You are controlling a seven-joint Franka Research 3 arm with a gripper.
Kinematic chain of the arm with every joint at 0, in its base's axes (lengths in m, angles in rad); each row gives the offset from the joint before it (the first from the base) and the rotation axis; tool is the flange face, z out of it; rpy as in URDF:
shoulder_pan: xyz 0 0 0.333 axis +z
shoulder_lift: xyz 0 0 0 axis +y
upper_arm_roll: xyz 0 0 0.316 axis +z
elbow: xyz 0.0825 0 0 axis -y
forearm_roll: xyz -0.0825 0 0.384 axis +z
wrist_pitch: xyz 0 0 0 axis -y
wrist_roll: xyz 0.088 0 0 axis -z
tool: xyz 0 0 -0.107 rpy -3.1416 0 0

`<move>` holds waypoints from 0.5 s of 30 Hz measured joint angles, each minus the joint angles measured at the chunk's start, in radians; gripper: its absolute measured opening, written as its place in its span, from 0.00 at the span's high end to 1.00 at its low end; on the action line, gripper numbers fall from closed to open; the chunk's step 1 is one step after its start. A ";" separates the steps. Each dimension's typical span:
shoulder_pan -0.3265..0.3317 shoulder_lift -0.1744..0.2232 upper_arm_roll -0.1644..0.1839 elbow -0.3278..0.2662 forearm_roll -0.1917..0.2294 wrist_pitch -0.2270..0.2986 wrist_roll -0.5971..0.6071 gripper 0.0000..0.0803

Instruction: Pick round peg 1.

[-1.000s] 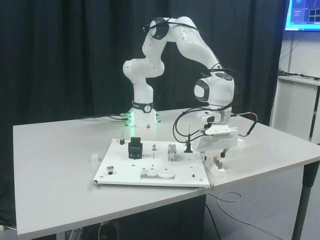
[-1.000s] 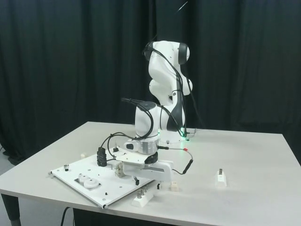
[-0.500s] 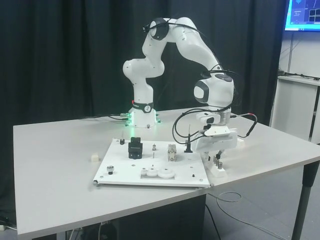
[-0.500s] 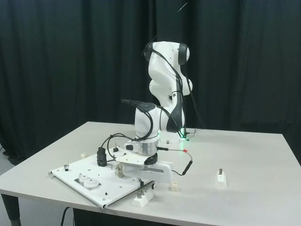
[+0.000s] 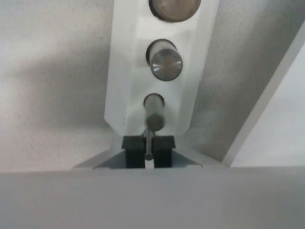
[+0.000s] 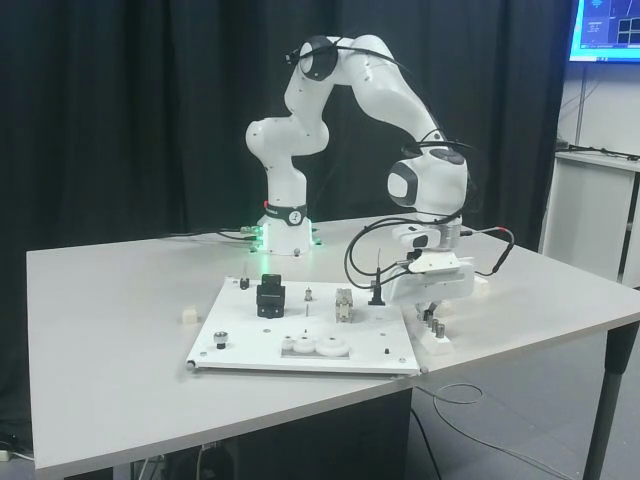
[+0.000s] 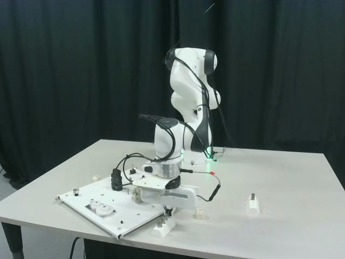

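In the wrist view a white peg holder (image 5: 125, 71) lies on the grey table with a row of round pegs standing in it. The thinnest round peg (image 5: 153, 121) stands at the holder's near end, beside a medium peg (image 5: 165, 63) and a larger one (image 5: 174, 5). My gripper (image 5: 148, 151) is shut on the thin peg, its black pads (image 5: 133, 145) pressed to the stem. In the room views the gripper (image 6: 428, 312) (image 7: 168, 214) hangs straight above the holder (image 6: 436, 342) (image 7: 161, 230), off the board's corner.
A white assembly board (image 6: 250, 330) (image 7: 81, 202) with gears, a black block and small fixtures lies beside the holder. A small white block (image 6: 187, 314) sits left of the board. Another white part (image 7: 252, 205) and a little cube (image 7: 200, 213) lie on the table.
The hand has shifted sideways over the peg holder and come down a little, so the fingers now stand at the thin peg.
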 joint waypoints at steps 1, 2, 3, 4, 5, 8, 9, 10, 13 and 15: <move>0.000 0.000 0.000 0.000 0.000 0.000 0.000 0.94; 0.000 0.000 0.000 0.000 0.000 0.000 0.000 0.94; 0.000 0.000 0.000 0.000 0.000 0.000 0.000 0.95; 0.000 0.000 0.000 0.000 0.000 0.000 0.000 0.95; 0.000 0.000 0.000 0.000 0.000 0.000 0.000 0.95; 0.000 0.000 0.000 0.000 0.000 0.000 0.000 0.95; 0.000 0.000 0.000 0.000 0.000 0.000 0.000 0.95; 0.000 0.000 0.000 0.000 0.000 0.000 0.000 0.95; 0.000 0.000 0.000 0.001 0.000 0.000 0.000 0.95; 0.000 0.000 0.000 0.002 0.000 -0.001 -0.001 0.95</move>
